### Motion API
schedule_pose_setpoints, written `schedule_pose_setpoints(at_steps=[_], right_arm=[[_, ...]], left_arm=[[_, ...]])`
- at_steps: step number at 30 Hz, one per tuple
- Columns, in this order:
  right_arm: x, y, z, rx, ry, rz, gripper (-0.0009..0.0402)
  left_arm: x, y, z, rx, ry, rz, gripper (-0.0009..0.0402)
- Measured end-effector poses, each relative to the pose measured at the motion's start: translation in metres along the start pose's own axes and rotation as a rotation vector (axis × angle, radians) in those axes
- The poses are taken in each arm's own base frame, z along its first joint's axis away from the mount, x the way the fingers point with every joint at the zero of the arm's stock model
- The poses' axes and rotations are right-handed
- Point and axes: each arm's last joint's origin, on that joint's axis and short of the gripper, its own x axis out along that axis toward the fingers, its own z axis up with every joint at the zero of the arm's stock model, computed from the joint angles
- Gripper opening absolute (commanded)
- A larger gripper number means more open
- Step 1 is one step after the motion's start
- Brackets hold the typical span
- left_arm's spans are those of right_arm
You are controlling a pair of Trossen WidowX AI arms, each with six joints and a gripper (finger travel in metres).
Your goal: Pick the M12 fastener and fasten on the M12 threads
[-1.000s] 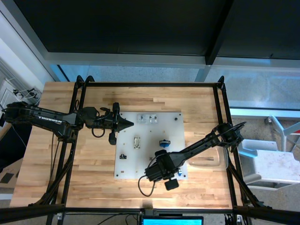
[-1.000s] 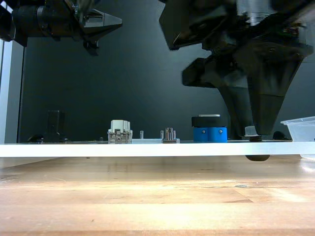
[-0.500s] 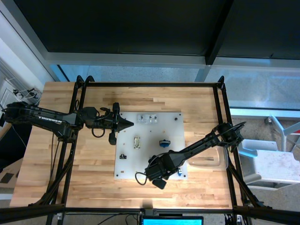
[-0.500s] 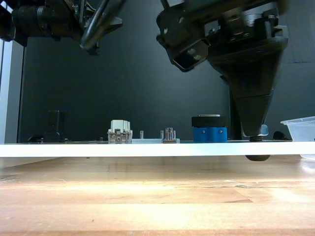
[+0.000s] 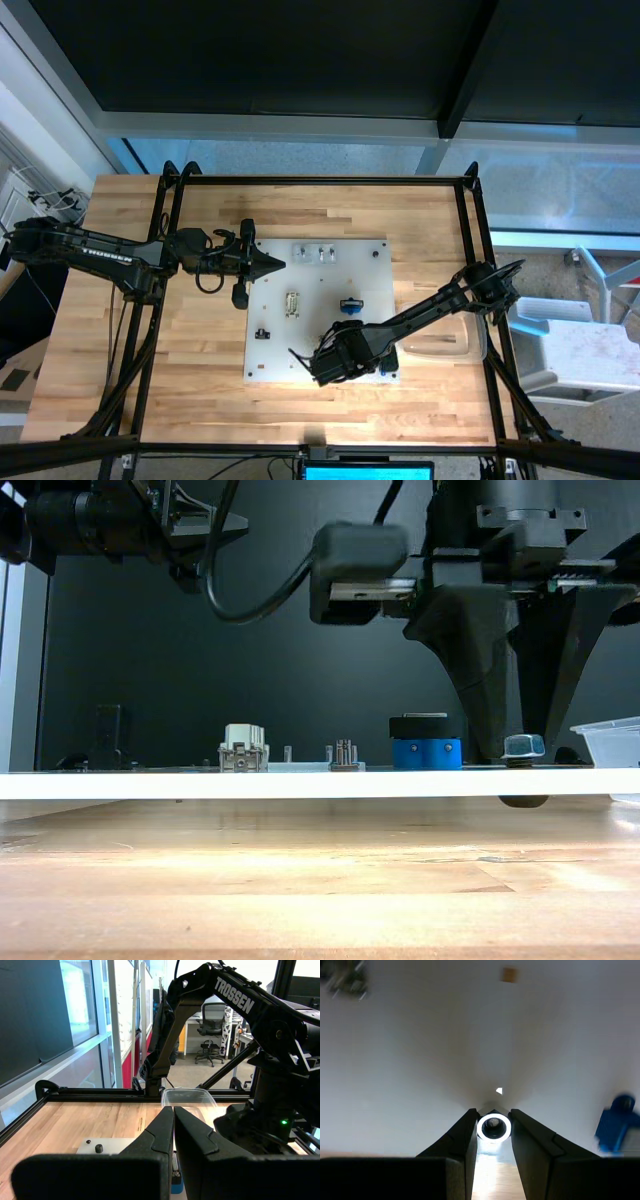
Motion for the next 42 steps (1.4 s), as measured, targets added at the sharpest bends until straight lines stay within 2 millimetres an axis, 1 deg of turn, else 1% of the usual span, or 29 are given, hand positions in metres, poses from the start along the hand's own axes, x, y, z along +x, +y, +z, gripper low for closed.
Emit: schedule_pose_setpoints(at_steps=[8,17,20,42], right_arm=[[0.0001,-0.0002,-0.0001,0.510,0.000,-0.001,0.0036],[0.0001,-0.0002,-0.0004,0.985,0.000,0.000,0.0036],[0.0001,-0.0004,-0.0010,1.117,0.001,0.000,0.0036],[0.0000,0.0004,-0.0021,1.116,0.007,0.014,0.0036]], left_arm=[[0.0000,0.0000,0.0001,0.000,0.000,0.000,0.0000],[0.0000,0.0000,0.0001,0.000,0.000,0.000,0.0000],[0.0000,0.0000,0.0000,0.000,0.000,0.000,0.0000],[0.0001,0.0000,-0.0001,0.000,0.000,0.000,0.0000]])
